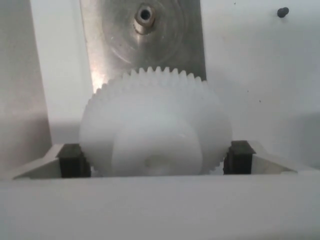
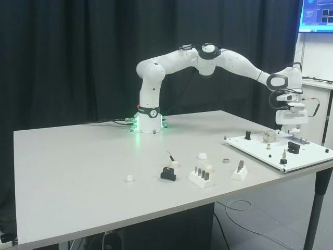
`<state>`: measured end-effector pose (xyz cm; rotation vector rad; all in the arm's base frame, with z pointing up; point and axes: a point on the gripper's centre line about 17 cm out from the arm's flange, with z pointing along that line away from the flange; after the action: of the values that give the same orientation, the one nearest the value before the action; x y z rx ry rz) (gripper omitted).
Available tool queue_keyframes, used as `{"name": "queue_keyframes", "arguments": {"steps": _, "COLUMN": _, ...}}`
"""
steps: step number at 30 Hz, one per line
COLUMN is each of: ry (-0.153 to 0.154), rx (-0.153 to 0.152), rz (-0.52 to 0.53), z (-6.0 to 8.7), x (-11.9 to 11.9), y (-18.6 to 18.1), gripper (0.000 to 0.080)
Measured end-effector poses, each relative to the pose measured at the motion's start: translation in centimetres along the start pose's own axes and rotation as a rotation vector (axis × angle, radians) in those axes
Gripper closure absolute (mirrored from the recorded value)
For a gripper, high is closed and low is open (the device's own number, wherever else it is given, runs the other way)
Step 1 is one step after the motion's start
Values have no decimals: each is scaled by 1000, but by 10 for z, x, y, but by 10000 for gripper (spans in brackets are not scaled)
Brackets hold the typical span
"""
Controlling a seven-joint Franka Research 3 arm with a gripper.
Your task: Insert large gear.
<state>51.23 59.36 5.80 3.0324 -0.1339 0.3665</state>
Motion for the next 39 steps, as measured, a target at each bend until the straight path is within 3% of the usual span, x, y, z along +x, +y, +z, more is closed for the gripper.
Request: {"name": "queue_keyframes", "arguments": {"steps": 39, "ry": -15, "rx": -9, "rz": -10, "z": -5, "x": 7, "y": 9, "gripper": 214}}
